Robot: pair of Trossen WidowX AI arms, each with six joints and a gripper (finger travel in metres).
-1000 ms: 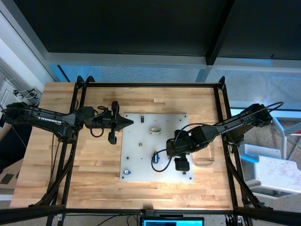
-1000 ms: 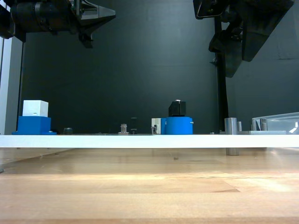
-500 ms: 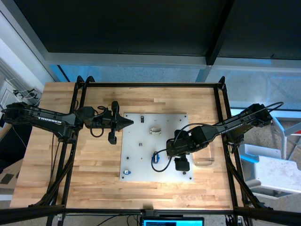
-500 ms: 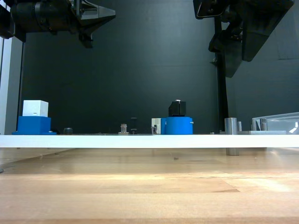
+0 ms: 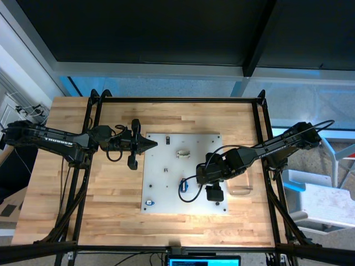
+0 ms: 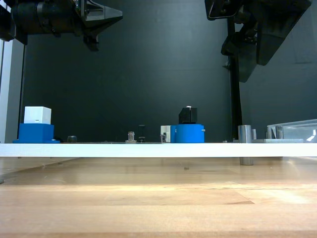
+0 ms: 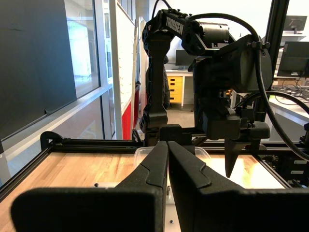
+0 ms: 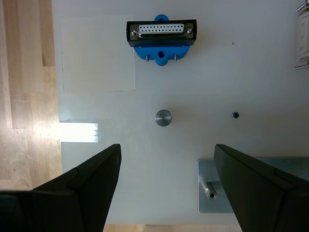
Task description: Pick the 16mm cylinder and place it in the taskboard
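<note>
The 16mm cylinder (image 8: pixel 162 118) is a small round grey metal peg standing upright in the white taskboard (image 8: pixel 96 58). In the low view the cylinder (image 6: pixel 244 141) sticks up from the taskboard (image 6: pixel 148 149) and pokes out beneath it. My right gripper (image 8: pixel 166 154) hangs open straight above the peg, well clear of it, holding nothing. Seen from above, the right gripper (image 5: pixel 213 193) hovers over the right part of the taskboard (image 5: pixel 166 188). My left gripper (image 5: pixel 150 143) is shut and empty, raised at the board's left edge, with its fingers (image 7: pixel 167 159) pressed together.
A blue connector (image 8: pixel 161 36) with a black multi-pin face sits on the board beyond the peg. A grey metal plate (image 8: pixel 207 183) lies beside it. A clear plastic tray (image 5: pixel 241 185) rests just right of the board. A blue base with a white cube (image 6: pixel 35 126) stands at the left.
</note>
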